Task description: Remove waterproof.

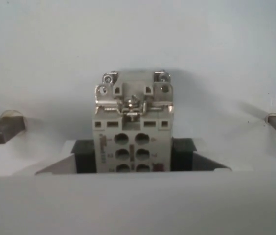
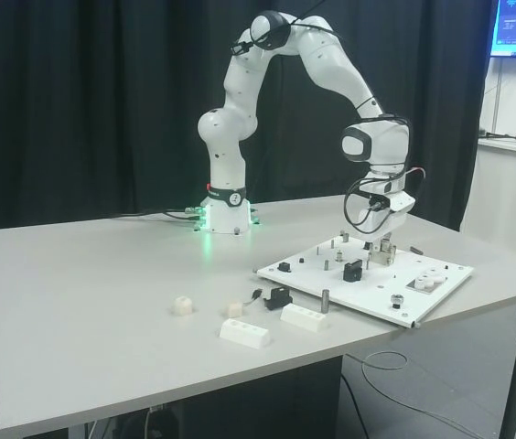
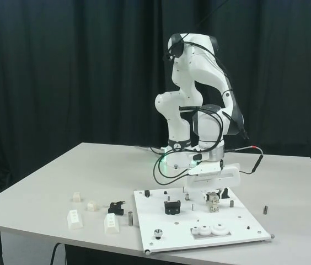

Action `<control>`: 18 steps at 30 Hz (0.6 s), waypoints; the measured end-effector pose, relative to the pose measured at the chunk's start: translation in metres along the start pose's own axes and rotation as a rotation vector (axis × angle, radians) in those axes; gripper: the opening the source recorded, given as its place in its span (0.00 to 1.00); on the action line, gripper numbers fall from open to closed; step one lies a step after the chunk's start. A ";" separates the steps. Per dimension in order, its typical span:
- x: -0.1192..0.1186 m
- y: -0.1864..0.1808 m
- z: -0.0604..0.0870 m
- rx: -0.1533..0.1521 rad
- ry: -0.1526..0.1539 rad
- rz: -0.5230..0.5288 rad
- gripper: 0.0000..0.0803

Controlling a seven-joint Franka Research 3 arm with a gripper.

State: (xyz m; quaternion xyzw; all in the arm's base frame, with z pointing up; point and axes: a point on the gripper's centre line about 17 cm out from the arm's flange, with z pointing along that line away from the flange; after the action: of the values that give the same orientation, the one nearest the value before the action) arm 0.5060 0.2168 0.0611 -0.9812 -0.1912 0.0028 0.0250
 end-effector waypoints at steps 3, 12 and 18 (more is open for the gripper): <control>0.000 0.000 0.000 0.000 0.000 0.000 0.39; 0.000 0.000 -0.003 0.002 0.000 0.001 0.39; 0.000 0.000 -0.005 0.004 0.001 0.002 0.39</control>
State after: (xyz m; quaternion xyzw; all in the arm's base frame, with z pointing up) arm 0.5061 0.2166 0.0663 -0.9814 -0.1903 0.0030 0.0269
